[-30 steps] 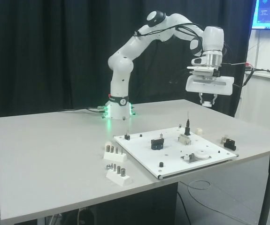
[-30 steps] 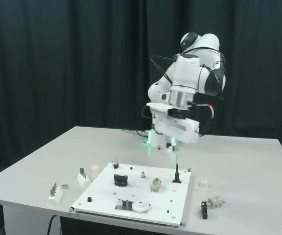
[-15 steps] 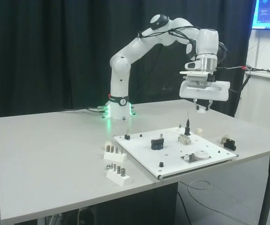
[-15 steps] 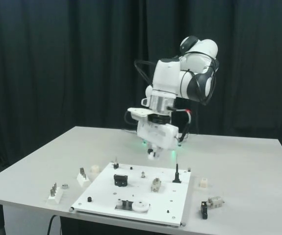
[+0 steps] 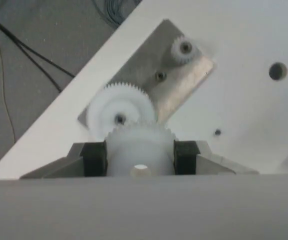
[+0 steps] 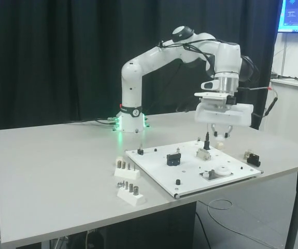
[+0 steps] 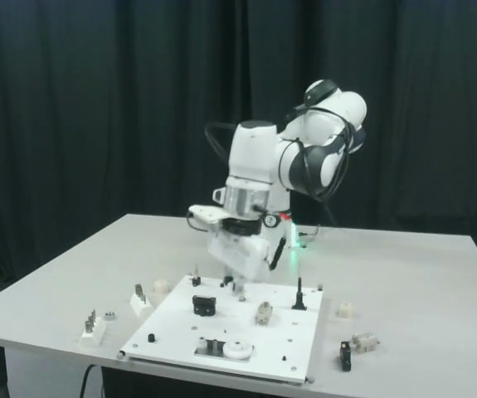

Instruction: Insert medium gear.

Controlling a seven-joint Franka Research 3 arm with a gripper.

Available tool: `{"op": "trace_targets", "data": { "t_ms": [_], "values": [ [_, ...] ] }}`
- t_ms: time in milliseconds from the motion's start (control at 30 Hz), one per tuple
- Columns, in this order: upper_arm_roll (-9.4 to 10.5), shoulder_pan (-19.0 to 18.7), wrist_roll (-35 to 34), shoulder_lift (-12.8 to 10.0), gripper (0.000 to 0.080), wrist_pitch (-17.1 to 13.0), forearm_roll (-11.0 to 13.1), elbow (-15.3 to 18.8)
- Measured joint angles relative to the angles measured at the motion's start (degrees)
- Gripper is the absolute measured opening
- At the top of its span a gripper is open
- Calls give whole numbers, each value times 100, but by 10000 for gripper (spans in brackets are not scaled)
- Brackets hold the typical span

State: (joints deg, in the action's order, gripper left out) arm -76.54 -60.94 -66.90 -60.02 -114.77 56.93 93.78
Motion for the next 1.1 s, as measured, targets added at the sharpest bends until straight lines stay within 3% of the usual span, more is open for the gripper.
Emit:
{"op": "trace_targets", "data": {
  "t_ms": [300, 567, 833, 1100],
  "values": [
    [-133, 594, 1, -561, 283, 705, 496, -618],
    [-210, 926, -27, -771, 283, 1177, 820, -878],
    [-210, 1060, -214, -929, 283, 1242, 1043, -948],
    [-208, 1140, -357, -1194, 283, 1098, 1252, -1090]
  ]
}}
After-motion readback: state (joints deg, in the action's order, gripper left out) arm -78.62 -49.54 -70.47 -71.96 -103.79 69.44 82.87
